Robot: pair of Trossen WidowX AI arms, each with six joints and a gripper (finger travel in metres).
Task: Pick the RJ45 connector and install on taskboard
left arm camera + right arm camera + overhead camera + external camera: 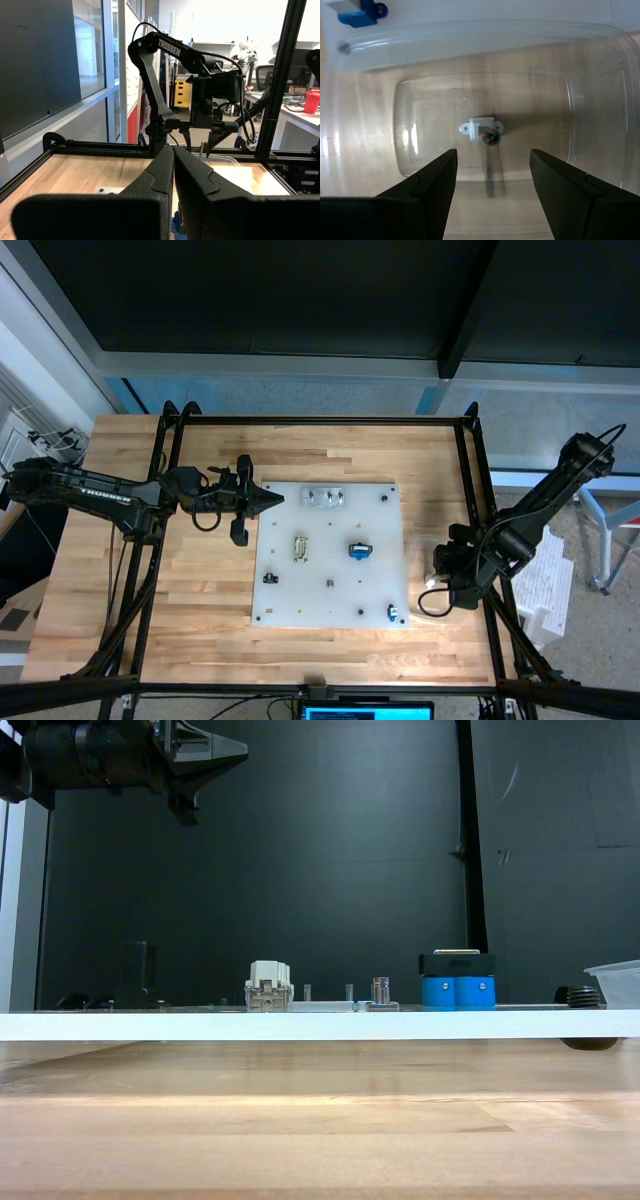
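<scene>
1. My left arm reaches in from the table's left edge, stretched out level and held high above the board.
2. The left gripper (268, 498) points toward the right, over the far left edge of the taskboard (300, 590). Its fingers (165, 175) are pressed together with nothing between them.
3. My right arm folds in from the right edge, with the wrist bent so the right gripper (492, 152) points straight down.
4. The right gripper hangs over the clear tray (470, 30), which sits on the wooden table (200, 640) just beside the taskboard's right edge.
5. The right gripper's two fingers are spread wide and hold nothing. I cannot tell whether their tips are inside the tray walls.
6. The RJ45 connector (492, 175) lies on the tray floor, a slender dark grey piece in line with the gap between the spread fingers.
7. One end of the connector meets a small pale whitish piece (479, 127), also on the tray floor.
8. A blue fitting (357, 14) on the taskboard shows just beyond the tray's rim.
</scene>
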